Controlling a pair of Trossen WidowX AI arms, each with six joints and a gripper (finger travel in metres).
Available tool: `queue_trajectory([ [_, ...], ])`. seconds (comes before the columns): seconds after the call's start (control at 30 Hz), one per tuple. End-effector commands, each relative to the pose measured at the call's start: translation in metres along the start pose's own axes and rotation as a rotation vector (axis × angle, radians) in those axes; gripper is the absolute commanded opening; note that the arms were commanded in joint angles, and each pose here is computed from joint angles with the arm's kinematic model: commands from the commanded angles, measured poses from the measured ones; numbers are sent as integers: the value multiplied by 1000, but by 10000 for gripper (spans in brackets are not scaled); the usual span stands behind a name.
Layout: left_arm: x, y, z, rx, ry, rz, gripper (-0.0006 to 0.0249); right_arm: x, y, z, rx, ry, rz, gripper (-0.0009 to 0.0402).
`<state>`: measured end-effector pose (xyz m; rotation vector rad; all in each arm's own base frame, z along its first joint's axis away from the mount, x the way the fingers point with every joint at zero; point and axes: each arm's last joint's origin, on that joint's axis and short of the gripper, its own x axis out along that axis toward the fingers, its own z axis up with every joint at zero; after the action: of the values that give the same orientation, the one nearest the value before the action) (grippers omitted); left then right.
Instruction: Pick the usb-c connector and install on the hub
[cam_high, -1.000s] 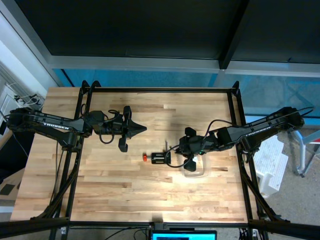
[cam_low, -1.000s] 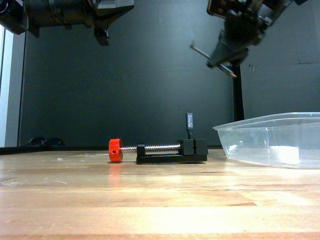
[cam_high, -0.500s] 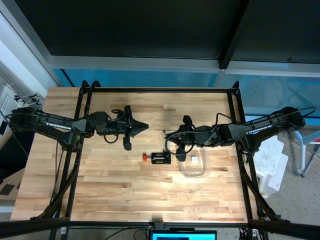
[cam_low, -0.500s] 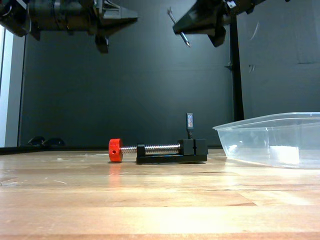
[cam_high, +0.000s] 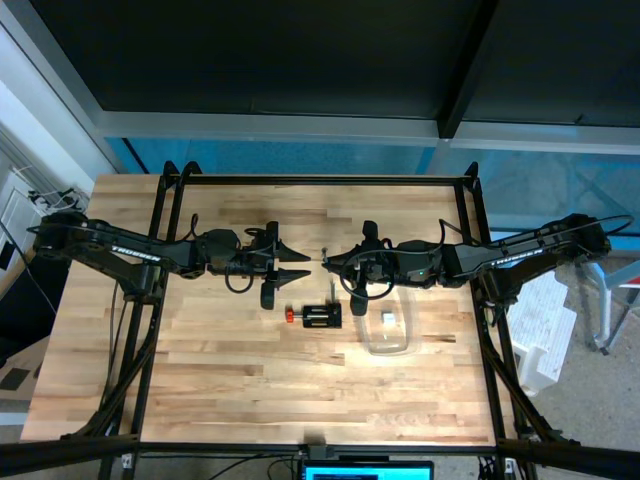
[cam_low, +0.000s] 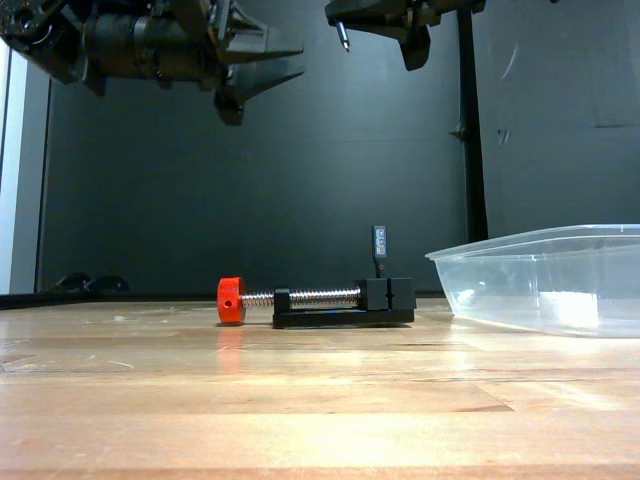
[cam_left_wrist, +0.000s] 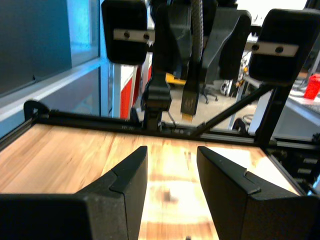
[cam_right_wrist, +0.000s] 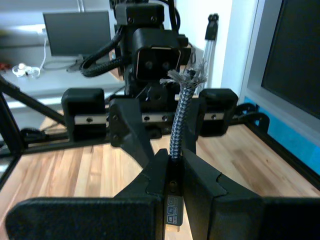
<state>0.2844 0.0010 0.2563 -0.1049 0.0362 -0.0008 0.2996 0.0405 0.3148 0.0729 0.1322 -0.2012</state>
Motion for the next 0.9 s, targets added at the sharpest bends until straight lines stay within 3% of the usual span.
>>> queue_trajectory([
  [0.03,9,0,3,0,-1,0,143,0,0,4,-4,-36,-1,0],
  [0.47,37,-3,14,4,-39,-19,145,1,-3,6,8,-62,-6,0],
  [0.9,38,-3,19,12,-73,-4,140,1,-3,8,13,-74,-5,0],
])
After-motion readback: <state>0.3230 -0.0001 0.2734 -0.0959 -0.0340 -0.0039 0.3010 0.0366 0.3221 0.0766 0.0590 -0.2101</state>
